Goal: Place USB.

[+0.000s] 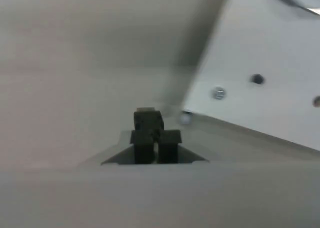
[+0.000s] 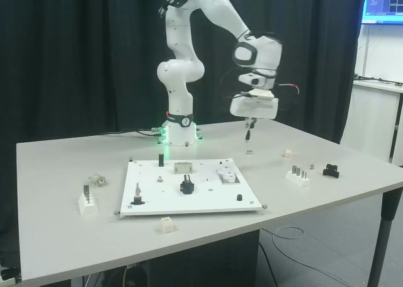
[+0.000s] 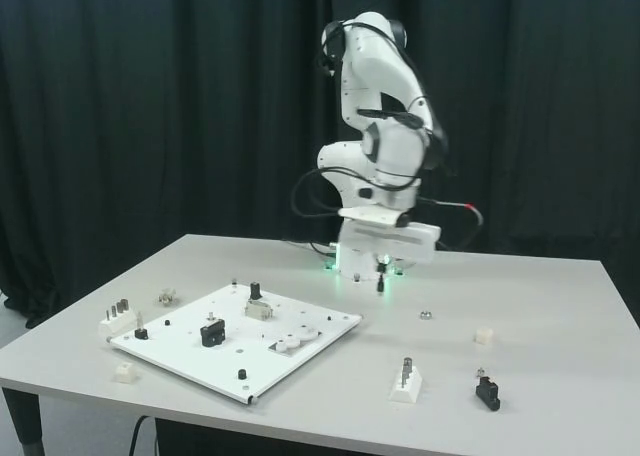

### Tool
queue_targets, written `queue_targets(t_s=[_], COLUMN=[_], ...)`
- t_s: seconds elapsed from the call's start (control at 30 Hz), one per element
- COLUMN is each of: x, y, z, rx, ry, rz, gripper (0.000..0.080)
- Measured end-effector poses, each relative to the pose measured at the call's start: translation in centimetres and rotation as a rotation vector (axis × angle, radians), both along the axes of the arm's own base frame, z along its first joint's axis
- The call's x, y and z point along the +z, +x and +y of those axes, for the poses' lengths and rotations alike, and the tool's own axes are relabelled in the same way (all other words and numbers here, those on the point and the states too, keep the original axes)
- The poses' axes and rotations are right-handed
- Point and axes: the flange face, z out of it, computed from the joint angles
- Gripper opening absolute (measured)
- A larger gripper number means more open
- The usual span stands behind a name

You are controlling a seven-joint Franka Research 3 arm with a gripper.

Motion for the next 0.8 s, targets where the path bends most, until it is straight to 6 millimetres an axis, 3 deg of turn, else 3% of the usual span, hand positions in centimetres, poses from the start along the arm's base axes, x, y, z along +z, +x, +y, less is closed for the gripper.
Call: queue_targets(t_s=[0.3, 0.8], x=[0.1, 0.6], y=[-1.5, -2.0], z=[6.2, 13.2], rx=[0.120, 0.403], ry=[-0.048, -0.062], rz=[-0.034, -0.037], gripper=[0.0018, 0.0018])
